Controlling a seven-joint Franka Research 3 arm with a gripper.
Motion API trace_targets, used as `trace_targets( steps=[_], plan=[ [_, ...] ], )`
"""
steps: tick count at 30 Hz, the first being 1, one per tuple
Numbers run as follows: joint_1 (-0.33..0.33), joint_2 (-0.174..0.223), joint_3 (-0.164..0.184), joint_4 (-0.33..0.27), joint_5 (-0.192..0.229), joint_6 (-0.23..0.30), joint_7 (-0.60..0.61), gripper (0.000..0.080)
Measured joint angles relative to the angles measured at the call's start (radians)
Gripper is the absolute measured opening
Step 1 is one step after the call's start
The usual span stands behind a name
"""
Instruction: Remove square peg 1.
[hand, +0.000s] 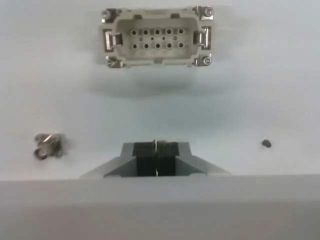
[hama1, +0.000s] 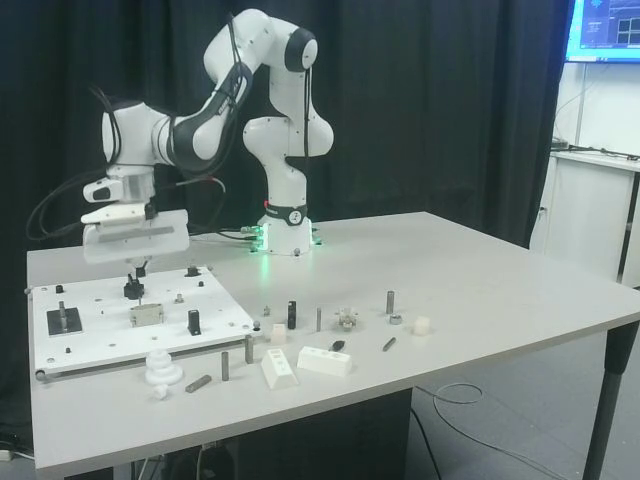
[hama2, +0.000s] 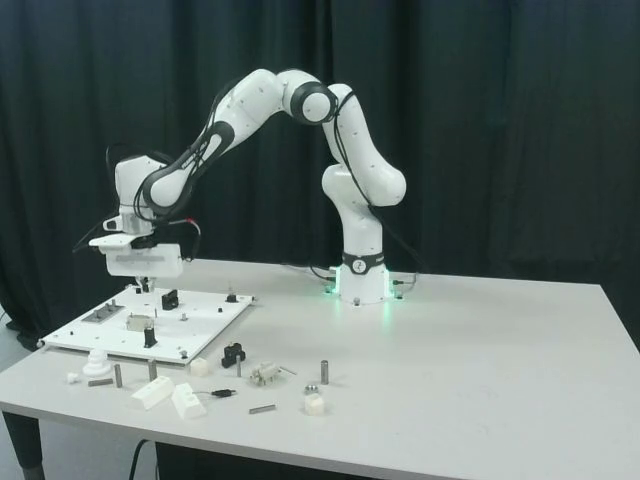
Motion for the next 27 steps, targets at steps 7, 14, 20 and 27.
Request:
trace_targets(
  steps=[7,14,20,27],
  plan=[
    [0.009,-0.046,-0.002,0.0,-0.049,-0.037,0.037,0.0001],
    [0.019,-0.08,-0.003,0.0,-0.09,-0.062,0.072,0.0001],
    [0.026,-0.102,-0.003,0.0,-0.117,-0.08,0.104,0.0001],
    [0.032,-0.12,-0.003,0.0,-0.134,-0.089,0.133,0.0001]
  ],
)
